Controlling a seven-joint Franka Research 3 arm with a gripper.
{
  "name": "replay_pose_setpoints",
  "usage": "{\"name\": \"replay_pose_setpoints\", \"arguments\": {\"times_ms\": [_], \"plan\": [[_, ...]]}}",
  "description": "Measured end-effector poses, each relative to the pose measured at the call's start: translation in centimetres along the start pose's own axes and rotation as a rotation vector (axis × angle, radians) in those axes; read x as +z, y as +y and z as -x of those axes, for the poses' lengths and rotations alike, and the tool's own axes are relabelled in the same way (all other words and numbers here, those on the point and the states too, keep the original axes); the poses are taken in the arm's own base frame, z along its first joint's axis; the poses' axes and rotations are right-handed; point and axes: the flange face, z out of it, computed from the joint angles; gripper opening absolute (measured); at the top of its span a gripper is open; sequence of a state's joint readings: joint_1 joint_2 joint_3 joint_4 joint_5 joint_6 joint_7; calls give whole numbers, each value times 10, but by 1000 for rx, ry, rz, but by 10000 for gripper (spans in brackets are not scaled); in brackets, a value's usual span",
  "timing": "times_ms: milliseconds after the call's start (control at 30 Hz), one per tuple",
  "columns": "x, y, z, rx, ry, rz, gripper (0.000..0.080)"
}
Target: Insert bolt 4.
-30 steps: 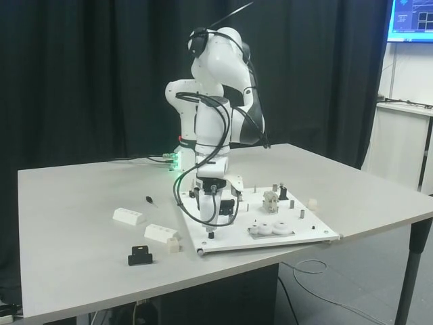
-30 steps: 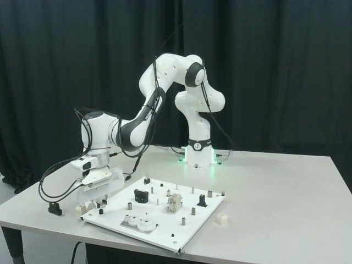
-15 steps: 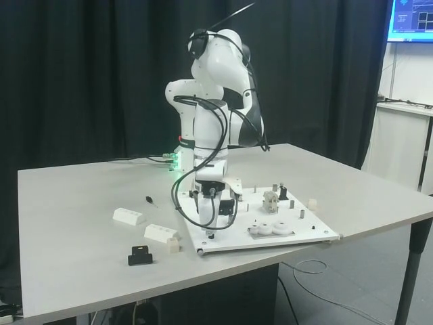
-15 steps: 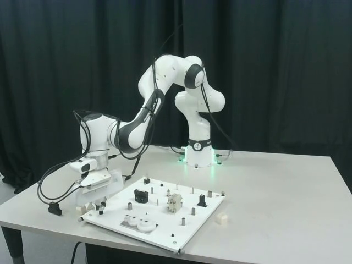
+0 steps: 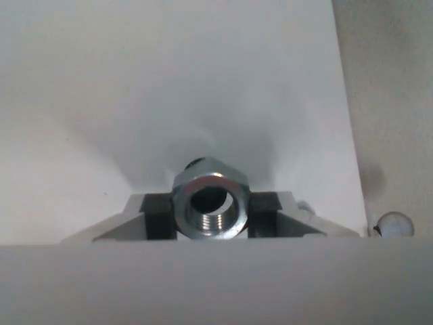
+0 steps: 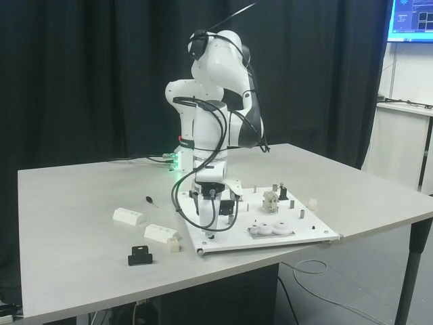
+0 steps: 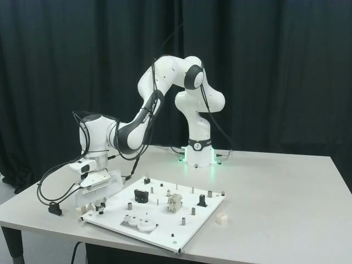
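In the wrist view a grey metal bolt (image 5: pixel 208 205) with a six-sided head and a threaded hollow sits between the two black fingers (image 5: pixel 157 215), which pinch it from both sides. The gripper (image 5: pixel 208 218) holds the bolt just above the white board (image 5: pixel 169 88), close to one edge of the board, and a small dark spot shows on the board right behind the bolt head; I cannot tell if it is a hole.

From the first room view, the gripper (image 6: pixel 209 227) stands low over the near corner of the white board (image 6: pixel 298 238). Beside the board on the grey table (image 6: pixel 74 203) lie a black bracket (image 6: pixel 140 255) and two white blocks (image 6: pixel 128 216). On the board there are two white gears (image 6: pixel 272 228) and several small pegs.

Farther back the white arm (image 7: pixel 151 104) bends down from its base (image 7: pixel 199 157), which shows a green light
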State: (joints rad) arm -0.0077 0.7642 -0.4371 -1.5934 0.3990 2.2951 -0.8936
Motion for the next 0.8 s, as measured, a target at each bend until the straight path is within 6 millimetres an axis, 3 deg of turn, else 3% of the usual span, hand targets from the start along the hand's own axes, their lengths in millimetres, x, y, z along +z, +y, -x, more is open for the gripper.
{"name": "replay_pose_setpoints", "arguments": {"times_ms": [800], "plan": [[2,0,1,-14,-7,-7,226]]}}
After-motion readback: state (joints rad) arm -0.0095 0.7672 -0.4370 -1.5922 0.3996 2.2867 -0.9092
